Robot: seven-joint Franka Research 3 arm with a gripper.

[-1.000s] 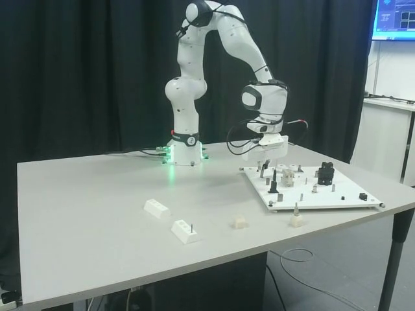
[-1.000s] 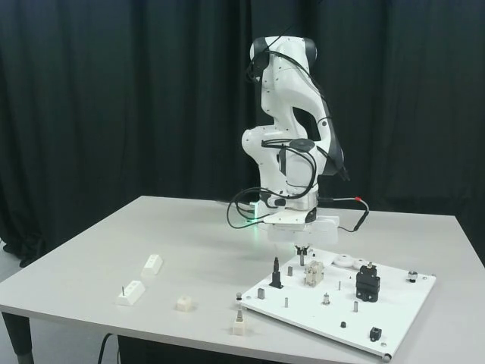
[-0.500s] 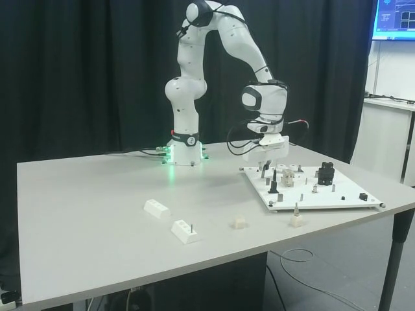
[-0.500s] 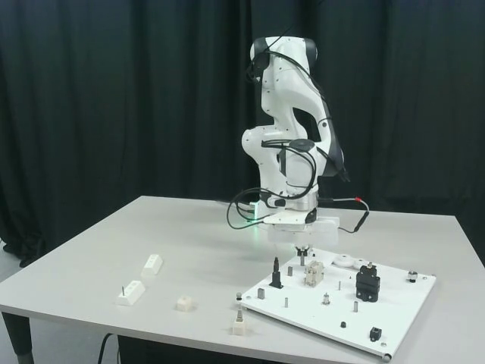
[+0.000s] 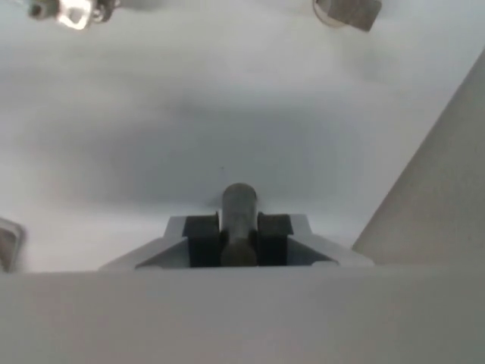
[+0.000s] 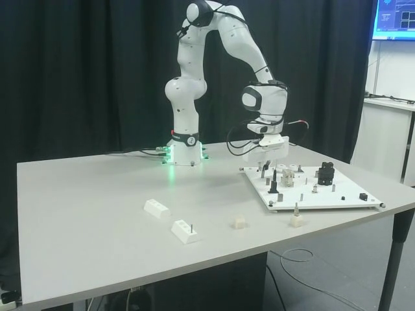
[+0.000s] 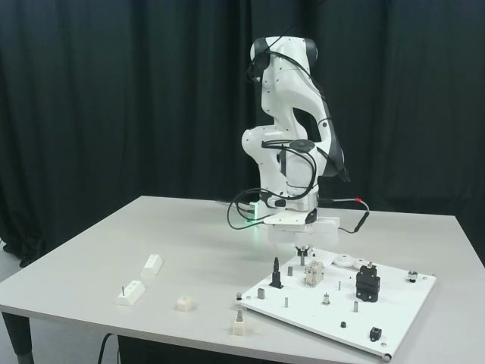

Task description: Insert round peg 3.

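My gripper (image 5: 239,241) is shut on a short dark grey round peg (image 5: 239,203), which points down toward a bare stretch of the white assembly board (image 5: 227,114). In the room views the gripper (image 6: 264,164) (image 7: 302,252) hangs just above the board (image 6: 337,197) (image 7: 394,312), at the corner nearest the arm's base. The peg's tip looks slightly above the surface; whether a hole lies beneath it is hidden.
The board carries a black upright post (image 7: 276,274), a black fixture (image 7: 367,283), a white part (image 7: 314,273) and several small pegs. On the grey table stand two white blocks (image 6: 156,208) (image 6: 185,231), a small cube (image 6: 239,223) and a peg holder (image 6: 296,219).
The gripper has risen a little over the board with the peg in its grip. Nothing else has moved.
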